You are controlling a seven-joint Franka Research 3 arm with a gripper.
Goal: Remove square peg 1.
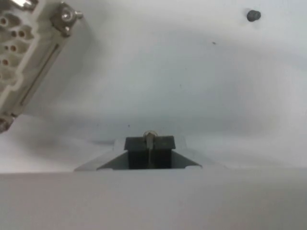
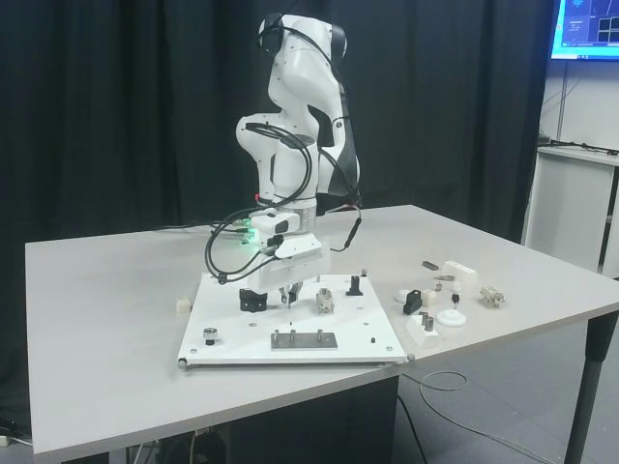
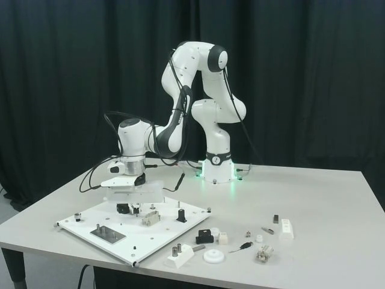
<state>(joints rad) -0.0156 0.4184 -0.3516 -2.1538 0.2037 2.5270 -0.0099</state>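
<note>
One gripper (image 2: 289, 290) hangs low over the white board (image 2: 290, 356) that lies on the grey table (image 2: 106, 309), with the white arm (image 3: 180, 120) bent down above it. In the wrist view the two black fingers (image 1: 136, 154) stand close together, and a thin grey peg (image 1: 150, 143) sits upright in the narrow gap between them; the fingers seem to press on it from both sides, so the gripper is narrow and holding the peg. The peg's top end shows just past the fingertips, and the white board lies beneath it. Whether the peg's lower end is in a hole or lifted free I cannot tell. Off to one side of the gripper a white connector block (image 1: 21, 52) with rows of holes and a screw at its corner rests on the board. Farther out from the fingertips a small black knob (image 1: 253, 16) stands on the board. In the first room view a black block (image 2: 253, 301) sits just beside the gripper, and a grey plate (image 2: 302, 339) with short posts lies nearer the board's front edge. Well away from the gripper, loose small parts (image 2: 440, 295) lie on the table.
</note>
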